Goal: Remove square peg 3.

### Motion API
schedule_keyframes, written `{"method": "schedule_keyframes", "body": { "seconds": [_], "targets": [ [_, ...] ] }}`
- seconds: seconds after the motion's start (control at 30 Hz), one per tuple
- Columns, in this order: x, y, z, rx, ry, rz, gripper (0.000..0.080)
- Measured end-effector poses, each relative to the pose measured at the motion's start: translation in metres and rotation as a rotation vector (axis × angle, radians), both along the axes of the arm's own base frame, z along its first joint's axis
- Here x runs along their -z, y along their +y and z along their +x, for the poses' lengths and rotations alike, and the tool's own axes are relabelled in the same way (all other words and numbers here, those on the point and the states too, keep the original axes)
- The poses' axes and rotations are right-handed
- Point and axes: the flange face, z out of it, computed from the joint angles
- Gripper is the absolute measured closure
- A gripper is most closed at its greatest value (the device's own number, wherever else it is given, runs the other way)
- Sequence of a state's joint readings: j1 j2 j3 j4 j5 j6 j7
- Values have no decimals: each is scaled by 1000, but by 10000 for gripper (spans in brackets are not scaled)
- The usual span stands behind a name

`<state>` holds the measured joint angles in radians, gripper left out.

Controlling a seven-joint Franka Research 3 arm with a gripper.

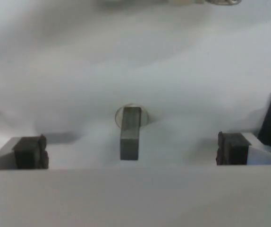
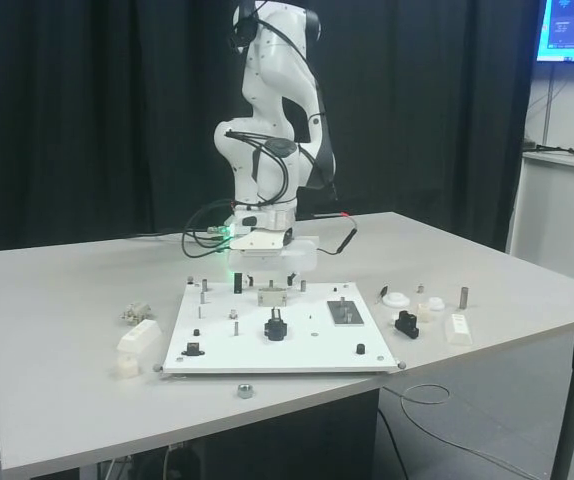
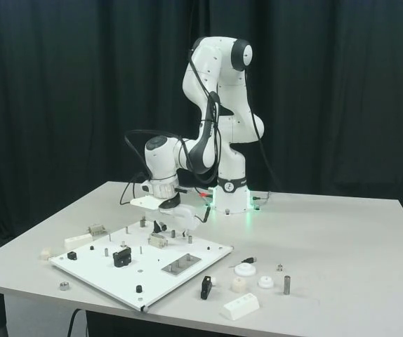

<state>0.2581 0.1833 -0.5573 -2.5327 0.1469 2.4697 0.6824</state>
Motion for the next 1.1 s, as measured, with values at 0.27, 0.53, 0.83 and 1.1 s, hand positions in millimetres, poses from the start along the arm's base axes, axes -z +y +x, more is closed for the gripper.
{"method": "schedule_keyframes", "body": {
  "seconds": [0.27, 0.53, 0.83, 1.1],
  "targets": [
    [0, 0, 0, -7, 1, 0, 122],
    [0, 0, 0, -9, 1, 0, 286],
    [0, 0, -1, -12, 2, 2, 618],
    [0, 1, 0, -18, 2, 3, 726]
  ]
}}
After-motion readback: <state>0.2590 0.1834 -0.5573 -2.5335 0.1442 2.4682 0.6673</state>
